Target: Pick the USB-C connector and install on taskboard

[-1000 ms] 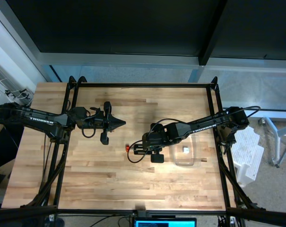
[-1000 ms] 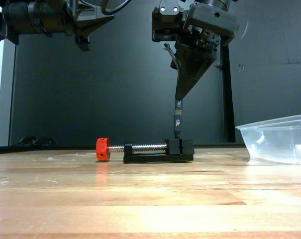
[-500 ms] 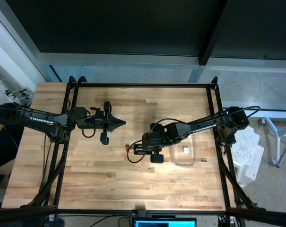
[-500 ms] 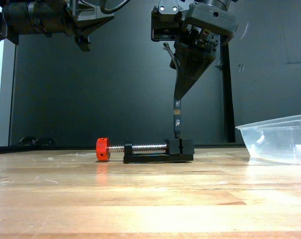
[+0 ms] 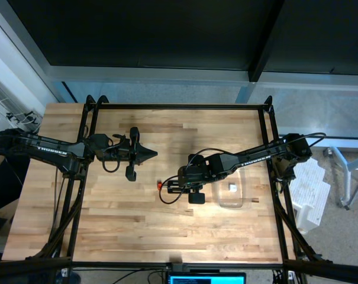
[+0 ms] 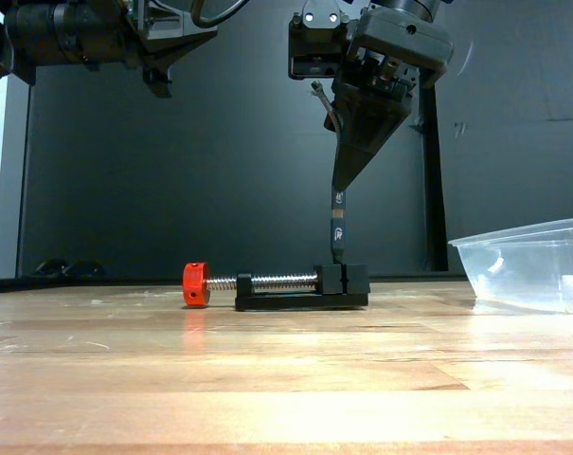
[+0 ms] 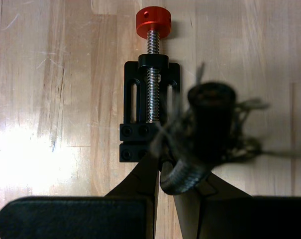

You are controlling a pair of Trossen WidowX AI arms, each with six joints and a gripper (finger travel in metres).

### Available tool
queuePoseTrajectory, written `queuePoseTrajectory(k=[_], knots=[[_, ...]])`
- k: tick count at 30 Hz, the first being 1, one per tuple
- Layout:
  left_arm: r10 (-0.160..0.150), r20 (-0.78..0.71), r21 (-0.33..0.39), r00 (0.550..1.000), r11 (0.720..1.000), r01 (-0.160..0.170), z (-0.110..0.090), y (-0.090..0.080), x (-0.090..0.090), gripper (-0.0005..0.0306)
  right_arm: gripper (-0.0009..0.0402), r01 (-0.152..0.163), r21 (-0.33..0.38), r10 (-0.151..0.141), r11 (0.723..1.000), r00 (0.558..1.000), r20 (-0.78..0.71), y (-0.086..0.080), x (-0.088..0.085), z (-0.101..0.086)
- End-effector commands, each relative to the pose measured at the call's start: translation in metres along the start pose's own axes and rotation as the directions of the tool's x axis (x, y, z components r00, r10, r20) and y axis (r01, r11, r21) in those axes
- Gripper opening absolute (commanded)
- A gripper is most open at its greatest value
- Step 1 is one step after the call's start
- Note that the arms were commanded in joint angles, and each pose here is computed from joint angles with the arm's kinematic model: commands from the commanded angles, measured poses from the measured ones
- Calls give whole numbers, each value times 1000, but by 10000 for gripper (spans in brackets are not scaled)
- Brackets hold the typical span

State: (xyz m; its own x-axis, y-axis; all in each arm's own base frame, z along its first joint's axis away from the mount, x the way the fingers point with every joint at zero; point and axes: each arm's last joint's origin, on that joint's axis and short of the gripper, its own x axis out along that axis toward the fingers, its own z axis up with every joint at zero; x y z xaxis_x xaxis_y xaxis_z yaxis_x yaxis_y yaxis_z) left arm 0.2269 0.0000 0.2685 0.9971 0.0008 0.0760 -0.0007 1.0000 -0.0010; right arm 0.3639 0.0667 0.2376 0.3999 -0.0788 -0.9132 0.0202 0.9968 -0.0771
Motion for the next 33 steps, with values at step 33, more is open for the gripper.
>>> queuePoseTrajectory(k=[33], knots=[[0,0,0,1000,1000,0,0,0,0,0,0,-4,-5,4,1000,1000,-12,1,14,-7]])
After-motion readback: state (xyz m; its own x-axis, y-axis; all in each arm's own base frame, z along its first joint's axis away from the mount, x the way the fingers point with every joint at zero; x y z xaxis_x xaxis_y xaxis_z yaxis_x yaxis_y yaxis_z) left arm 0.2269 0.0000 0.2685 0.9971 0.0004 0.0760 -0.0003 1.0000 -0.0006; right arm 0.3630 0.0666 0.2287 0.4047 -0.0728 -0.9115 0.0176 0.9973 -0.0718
